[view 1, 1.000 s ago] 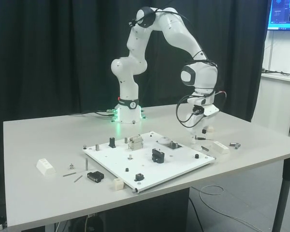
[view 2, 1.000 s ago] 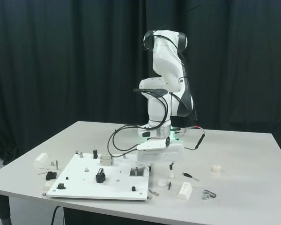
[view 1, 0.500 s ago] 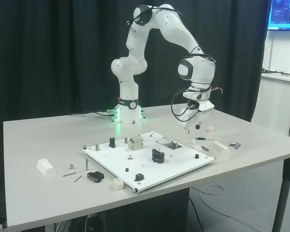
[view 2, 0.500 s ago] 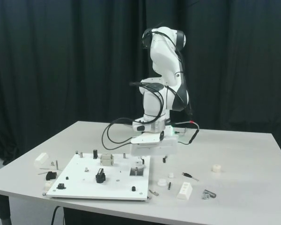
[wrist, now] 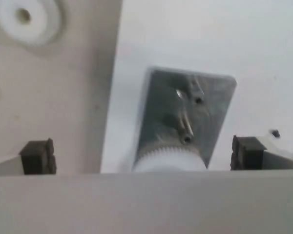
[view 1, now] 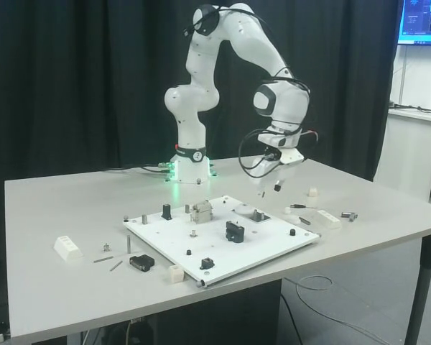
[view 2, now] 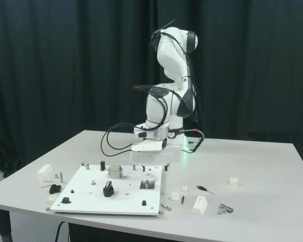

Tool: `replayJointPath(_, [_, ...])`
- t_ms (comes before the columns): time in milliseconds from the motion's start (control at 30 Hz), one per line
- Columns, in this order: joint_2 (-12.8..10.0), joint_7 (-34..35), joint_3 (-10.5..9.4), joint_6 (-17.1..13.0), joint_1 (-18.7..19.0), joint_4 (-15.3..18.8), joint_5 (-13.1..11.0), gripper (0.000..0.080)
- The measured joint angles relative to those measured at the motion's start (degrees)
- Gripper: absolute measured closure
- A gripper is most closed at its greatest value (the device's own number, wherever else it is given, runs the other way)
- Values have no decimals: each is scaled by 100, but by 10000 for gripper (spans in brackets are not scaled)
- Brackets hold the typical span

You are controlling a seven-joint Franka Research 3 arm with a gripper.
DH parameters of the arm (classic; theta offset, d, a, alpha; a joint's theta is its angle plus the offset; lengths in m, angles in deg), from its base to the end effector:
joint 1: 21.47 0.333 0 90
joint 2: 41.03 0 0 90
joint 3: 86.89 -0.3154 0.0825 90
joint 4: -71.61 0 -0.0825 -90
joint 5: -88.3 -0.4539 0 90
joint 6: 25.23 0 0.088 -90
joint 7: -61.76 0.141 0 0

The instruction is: Remove large gear.

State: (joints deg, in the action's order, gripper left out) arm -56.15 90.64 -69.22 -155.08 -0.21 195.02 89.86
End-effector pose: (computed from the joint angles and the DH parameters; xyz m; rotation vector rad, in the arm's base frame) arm 0.5912 0.0299 0.1855 2.9375 -0.6230 -0.1601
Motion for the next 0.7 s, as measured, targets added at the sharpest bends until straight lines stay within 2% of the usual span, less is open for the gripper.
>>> replayJointPath(367, [50, -429, 1, -184, -232, 294, 18, 3])
replayJointPath(700, [59, -579, 4, -574, -378, 621, 19, 3])
